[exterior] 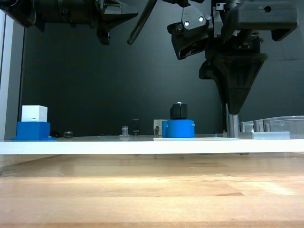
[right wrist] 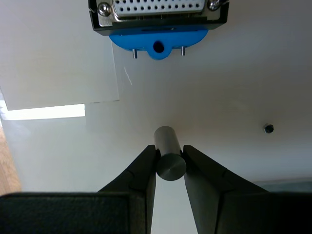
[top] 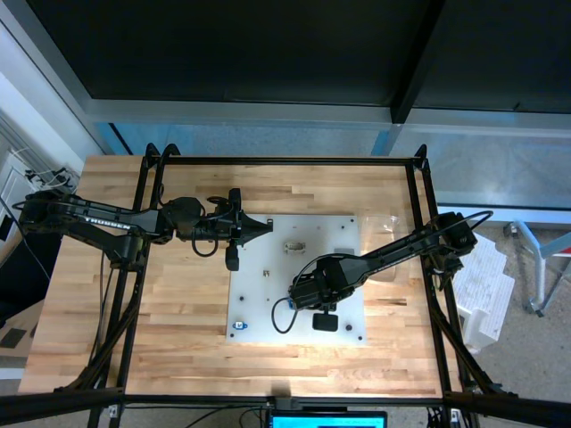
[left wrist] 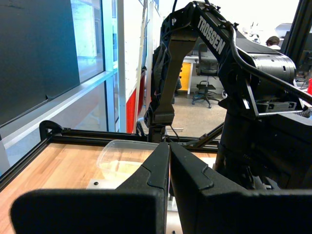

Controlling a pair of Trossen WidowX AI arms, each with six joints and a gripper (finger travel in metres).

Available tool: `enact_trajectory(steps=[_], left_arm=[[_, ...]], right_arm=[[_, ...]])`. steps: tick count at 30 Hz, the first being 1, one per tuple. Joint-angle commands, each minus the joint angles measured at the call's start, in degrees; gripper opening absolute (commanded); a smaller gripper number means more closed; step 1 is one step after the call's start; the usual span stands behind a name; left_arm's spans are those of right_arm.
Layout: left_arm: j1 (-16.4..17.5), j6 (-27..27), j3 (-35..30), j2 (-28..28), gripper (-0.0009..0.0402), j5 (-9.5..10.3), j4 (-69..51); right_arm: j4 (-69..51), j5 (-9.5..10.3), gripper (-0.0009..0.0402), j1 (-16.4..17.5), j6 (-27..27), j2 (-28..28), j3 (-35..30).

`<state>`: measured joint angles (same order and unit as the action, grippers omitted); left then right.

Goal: Pick the 16mm cylinder and install on the taskboard

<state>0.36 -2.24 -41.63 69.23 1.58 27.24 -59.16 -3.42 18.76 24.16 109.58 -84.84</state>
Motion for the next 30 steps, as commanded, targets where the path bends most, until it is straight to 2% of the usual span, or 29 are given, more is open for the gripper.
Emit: enact_trajectory(steps=[1,17,30], left_arm=[[0.0,0.0,0.0,0.0,0.0001,0.00,0.0],[0.0,0.0,0.0,0.0,0.0001,0.00,0.0],[0.0,0.0,0.0,0.0,0.0001,0.00,0.0]], right_arm=[[0.0,0.00,0.0008,0.0,0.0,-0.1,0.0],[4.5,-0.02,0.0012,0.1,0.0,-0.1,4.5],[6.2,-0.02,0.0090,0.2,1.0,-0.1,5.6]])
